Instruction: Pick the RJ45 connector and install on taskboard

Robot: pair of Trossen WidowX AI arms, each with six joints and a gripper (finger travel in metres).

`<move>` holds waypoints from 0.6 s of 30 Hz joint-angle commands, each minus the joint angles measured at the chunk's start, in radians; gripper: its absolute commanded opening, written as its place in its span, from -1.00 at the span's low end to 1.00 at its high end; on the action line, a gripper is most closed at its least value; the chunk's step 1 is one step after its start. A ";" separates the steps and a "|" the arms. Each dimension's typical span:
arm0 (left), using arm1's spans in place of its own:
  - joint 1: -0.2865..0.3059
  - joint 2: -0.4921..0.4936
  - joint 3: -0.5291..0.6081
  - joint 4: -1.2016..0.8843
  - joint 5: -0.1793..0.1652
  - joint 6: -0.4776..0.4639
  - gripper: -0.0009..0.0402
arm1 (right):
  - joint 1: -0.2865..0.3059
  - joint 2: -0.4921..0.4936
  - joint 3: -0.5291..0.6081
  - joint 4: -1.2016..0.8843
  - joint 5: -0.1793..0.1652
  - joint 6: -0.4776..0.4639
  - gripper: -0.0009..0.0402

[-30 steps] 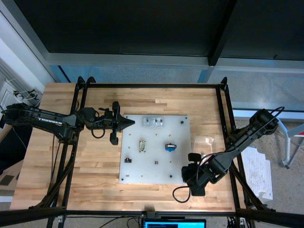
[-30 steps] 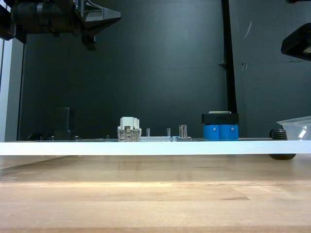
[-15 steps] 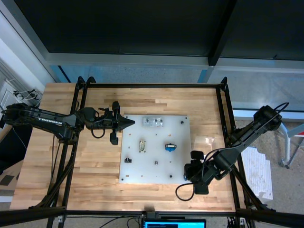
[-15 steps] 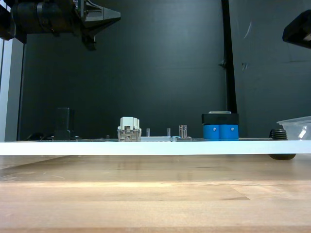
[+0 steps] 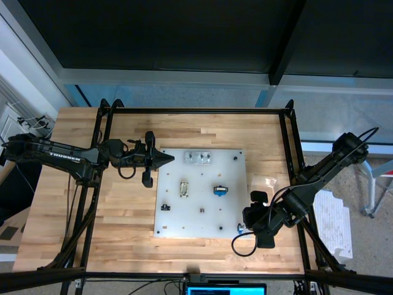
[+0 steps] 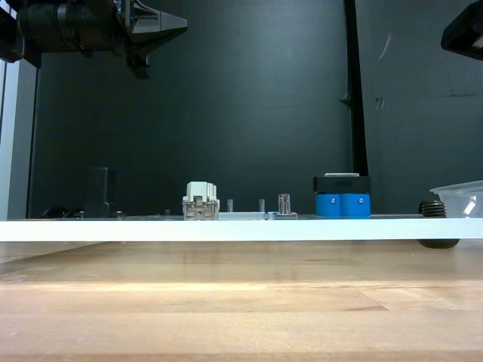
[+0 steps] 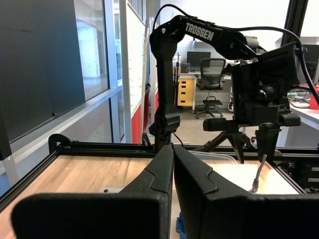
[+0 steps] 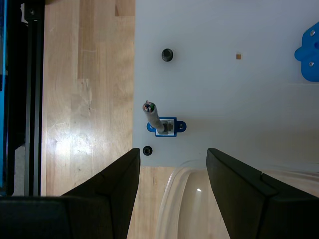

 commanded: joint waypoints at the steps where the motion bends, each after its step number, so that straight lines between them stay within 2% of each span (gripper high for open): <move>1: 0.000 0.000 0.000 0.000 0.000 0.000 -0.96 | -0.002 -0.007 0.000 -0.001 -0.005 -0.009 -0.06; 5: 0.000 0.000 0.000 0.000 0.000 0.000 -0.96 | -0.043 -0.032 0.000 -0.001 -0.044 -0.062 -0.06; 11: 0.000 0.000 0.000 0.000 0.000 0.000 -0.96 | -0.126 -0.077 0.001 0.000 -0.042 -0.140 -0.06; 18: 0.000 0.000 0.000 0.000 0.000 0.000 -0.96 | -0.249 -0.106 0.001 0.010 -0.042 -0.227 -0.06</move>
